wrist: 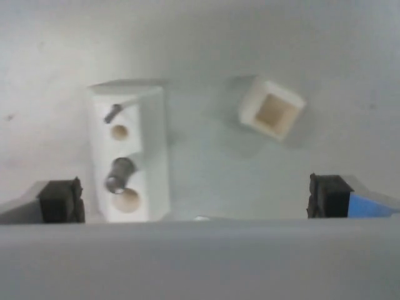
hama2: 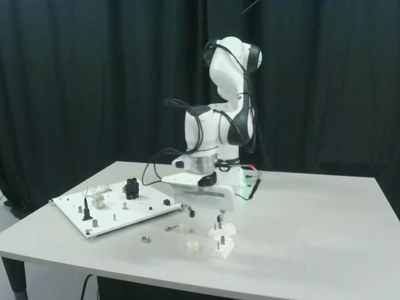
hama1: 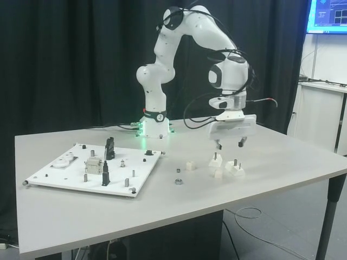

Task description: Pick round peg 3.

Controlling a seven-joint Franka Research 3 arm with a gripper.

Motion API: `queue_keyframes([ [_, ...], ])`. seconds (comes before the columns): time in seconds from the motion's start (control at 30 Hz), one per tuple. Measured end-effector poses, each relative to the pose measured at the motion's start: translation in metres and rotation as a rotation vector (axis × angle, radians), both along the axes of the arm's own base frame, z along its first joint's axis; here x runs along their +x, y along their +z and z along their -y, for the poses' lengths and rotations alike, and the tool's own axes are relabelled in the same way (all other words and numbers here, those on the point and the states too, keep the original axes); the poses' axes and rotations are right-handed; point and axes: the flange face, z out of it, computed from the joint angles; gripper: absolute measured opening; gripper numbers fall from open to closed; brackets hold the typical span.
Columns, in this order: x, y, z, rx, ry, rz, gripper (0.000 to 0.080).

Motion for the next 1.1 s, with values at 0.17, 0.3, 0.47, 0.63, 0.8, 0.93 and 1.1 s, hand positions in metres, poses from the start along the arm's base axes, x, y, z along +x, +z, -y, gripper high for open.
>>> queue_keyframes([
  [0.17, -0.001, -0.012, -0.018, -0.006, -0.005, -0.002, 0.08],
  [0.3, -0.001, -0.023, -0.029, -0.016, -0.009, 0.001, 0.08],
  [0.47, -0.001, -0.039, -0.039, -0.028, -0.008, 0.001, 0.08],
  [0.63, -0.003, -0.054, -0.045, -0.039, -0.012, -0.002, 0.08],
  [0.8, -0.005, -0.067, -0.047, -0.048, -0.021, -0.017, 0.08],
  [0.93, -0.009, -0.075, -0.048, -0.053, -0.03, -0.031, 0.08],
  [1.1, -0.014, -0.081, -0.05, -0.053, -0.041, -0.039, 0.08],
])
